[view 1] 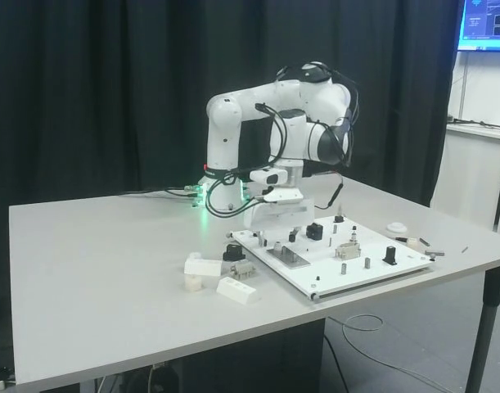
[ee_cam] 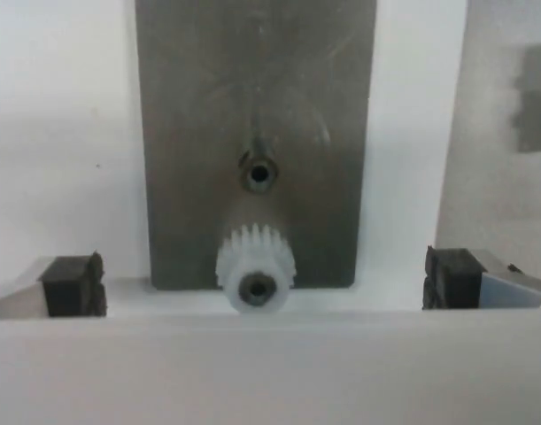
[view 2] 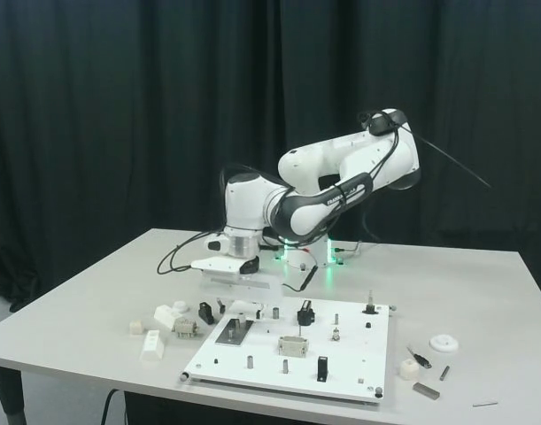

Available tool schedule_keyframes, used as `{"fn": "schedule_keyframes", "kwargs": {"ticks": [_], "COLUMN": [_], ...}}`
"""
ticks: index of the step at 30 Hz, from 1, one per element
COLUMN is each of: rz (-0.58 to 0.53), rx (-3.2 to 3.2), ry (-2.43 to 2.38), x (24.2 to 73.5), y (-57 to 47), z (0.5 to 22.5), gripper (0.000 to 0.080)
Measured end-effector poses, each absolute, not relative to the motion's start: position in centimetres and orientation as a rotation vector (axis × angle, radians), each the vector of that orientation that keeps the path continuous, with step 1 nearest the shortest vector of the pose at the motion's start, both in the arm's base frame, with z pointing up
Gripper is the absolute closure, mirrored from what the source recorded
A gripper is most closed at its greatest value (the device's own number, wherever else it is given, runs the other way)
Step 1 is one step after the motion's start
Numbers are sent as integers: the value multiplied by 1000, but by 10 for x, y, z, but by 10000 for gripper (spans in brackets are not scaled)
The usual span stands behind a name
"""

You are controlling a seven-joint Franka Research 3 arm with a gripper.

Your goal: Remove small gear.

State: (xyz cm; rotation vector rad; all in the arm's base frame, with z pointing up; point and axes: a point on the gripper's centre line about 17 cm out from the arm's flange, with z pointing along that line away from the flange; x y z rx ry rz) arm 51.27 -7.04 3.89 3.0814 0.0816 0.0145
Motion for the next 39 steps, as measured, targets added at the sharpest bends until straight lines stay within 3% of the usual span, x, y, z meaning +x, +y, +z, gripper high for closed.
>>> {"fn": "schedule_keyframes", "kwargs": {"ticks": [24, 25, 34, 35, 39], "rz": [-1, -1, -6, -6, -5], "rx": [3066, 3068, 3094, 3097, 3103], "ry": [72, 72, 68, 67, 60], "x": [509, 509, 510, 510, 511], "y": [-74, -74, -68, -68, -68], "z": [28, 28, 28, 28, 28], "gripper": [3, 138, 138, 462, 462]}}
